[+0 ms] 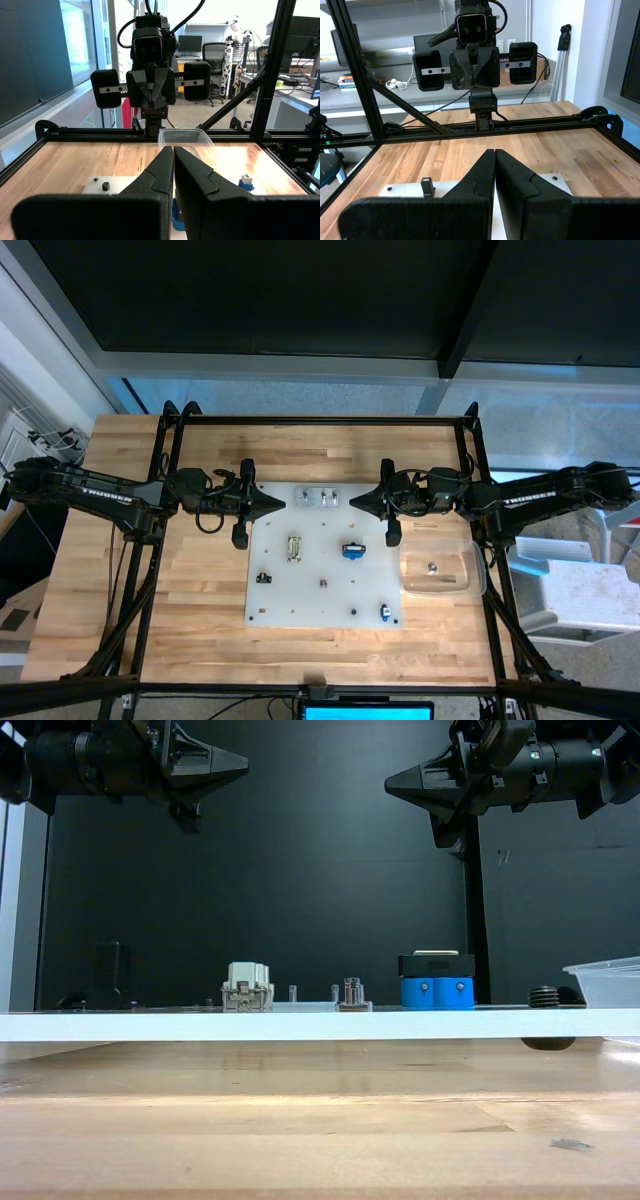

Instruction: Pick the M12 fastener and fasten on the M12 threads

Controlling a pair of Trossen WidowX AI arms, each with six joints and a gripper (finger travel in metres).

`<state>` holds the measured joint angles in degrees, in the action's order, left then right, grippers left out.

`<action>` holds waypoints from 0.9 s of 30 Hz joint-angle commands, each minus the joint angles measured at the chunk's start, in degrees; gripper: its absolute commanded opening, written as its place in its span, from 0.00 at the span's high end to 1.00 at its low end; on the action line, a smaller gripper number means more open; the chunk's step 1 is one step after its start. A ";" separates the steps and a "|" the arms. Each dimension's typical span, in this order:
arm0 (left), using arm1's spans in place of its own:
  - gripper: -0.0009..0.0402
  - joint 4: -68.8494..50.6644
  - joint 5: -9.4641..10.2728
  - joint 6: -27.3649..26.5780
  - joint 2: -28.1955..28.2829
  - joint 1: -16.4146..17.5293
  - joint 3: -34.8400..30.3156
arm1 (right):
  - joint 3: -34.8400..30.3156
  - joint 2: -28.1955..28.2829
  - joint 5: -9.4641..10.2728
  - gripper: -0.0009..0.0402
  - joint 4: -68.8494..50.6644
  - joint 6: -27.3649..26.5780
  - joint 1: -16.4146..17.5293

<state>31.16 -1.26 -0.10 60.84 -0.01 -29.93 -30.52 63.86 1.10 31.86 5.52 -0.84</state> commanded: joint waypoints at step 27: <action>0.98 0.02 0.00 0.00 0.02 0.00 -0.02 | -15.96 -0.74 0.50 0.98 -40.63 -17.03 4.04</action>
<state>31.18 -1.26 -0.12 60.84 -0.01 -29.95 -44.97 63.11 1.61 -5.02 -9.61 2.50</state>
